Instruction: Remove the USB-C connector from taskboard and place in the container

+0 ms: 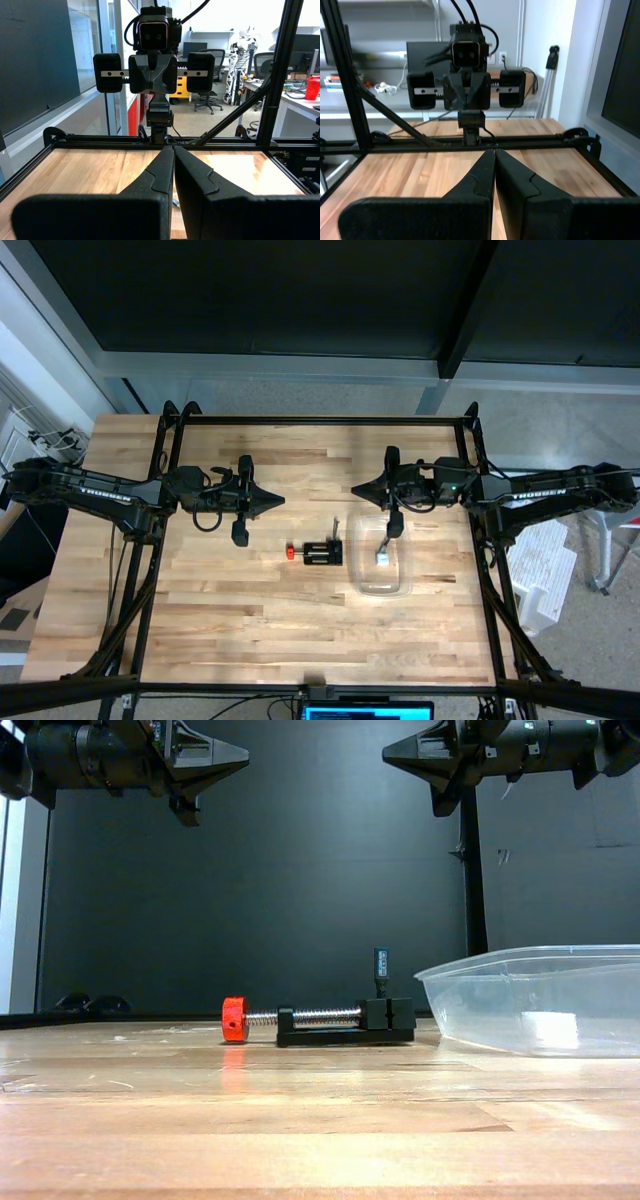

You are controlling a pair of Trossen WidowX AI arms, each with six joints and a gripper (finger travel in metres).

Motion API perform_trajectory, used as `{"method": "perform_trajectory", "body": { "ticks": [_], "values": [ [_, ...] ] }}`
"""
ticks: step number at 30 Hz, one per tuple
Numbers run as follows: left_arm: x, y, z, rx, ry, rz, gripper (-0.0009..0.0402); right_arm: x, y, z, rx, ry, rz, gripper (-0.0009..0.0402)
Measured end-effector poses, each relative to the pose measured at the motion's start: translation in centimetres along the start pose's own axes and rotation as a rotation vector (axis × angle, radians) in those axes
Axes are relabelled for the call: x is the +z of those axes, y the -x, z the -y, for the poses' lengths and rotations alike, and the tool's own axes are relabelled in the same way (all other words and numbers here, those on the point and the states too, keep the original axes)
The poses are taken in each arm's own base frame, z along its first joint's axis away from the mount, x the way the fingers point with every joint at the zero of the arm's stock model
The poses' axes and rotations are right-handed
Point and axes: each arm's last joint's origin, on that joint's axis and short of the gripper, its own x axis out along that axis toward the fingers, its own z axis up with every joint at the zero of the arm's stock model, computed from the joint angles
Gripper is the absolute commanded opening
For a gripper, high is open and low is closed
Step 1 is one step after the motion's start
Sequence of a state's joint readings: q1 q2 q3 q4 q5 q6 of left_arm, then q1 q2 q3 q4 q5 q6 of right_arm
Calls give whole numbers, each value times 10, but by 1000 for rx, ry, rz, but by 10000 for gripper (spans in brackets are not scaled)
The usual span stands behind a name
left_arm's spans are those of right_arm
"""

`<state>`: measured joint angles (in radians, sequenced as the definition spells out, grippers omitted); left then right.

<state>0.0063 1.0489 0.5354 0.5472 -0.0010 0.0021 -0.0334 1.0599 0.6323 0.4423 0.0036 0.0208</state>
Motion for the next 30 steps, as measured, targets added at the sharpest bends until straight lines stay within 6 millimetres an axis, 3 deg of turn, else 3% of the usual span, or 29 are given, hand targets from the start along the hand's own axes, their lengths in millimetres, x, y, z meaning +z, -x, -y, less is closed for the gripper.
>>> {"method": "perform_trajectory", "body": {
  "ticks": [30],
  "values": [
    [0,0,0,0,0,0,0,-10,8,-1,33,-26,17,0]
  ]
}}
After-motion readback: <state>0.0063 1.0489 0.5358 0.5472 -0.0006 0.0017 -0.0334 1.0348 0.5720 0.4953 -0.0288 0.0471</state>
